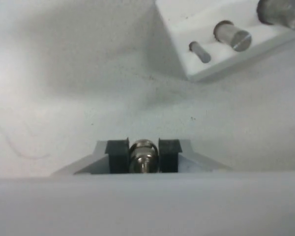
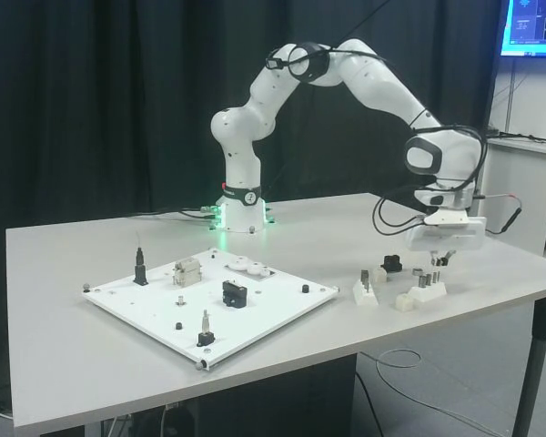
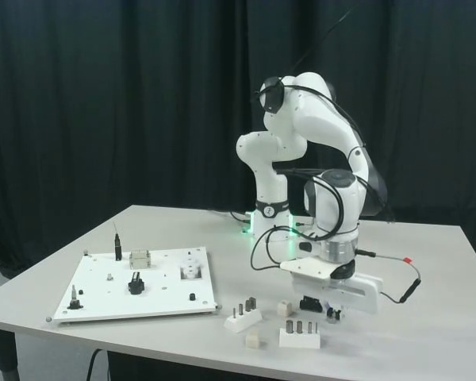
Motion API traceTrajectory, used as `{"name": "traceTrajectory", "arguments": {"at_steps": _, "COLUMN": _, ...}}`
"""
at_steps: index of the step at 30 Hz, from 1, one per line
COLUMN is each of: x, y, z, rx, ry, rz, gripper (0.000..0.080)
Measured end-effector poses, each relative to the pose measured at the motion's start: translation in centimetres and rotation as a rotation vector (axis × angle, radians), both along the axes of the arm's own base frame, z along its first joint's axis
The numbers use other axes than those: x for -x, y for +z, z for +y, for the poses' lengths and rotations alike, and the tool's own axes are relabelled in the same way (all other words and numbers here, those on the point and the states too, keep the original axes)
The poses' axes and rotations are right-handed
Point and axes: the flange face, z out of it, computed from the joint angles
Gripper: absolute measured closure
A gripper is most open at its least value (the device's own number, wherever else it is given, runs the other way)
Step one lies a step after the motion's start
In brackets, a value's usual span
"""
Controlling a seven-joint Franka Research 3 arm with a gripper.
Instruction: Insert BNC.
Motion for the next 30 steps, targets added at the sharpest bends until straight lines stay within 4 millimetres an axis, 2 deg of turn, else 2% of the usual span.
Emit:
{"name": "traceTrajectory", "arguments": {"at_steps": 9, "x": -0.3, "y": 1.4, "z": -0.3, "rx": -0.003, "ry": 0.005, "rz": -0.009, "gripper": 0.0681}}
{"name": "traceTrajectory", "arguments": {"at_steps": 30, "x": -1.0, "y": 2.2, "z": -0.9, "rx": -0.002, "ry": 0.014, "rz": -0.027, "gripper": 0.0681}}
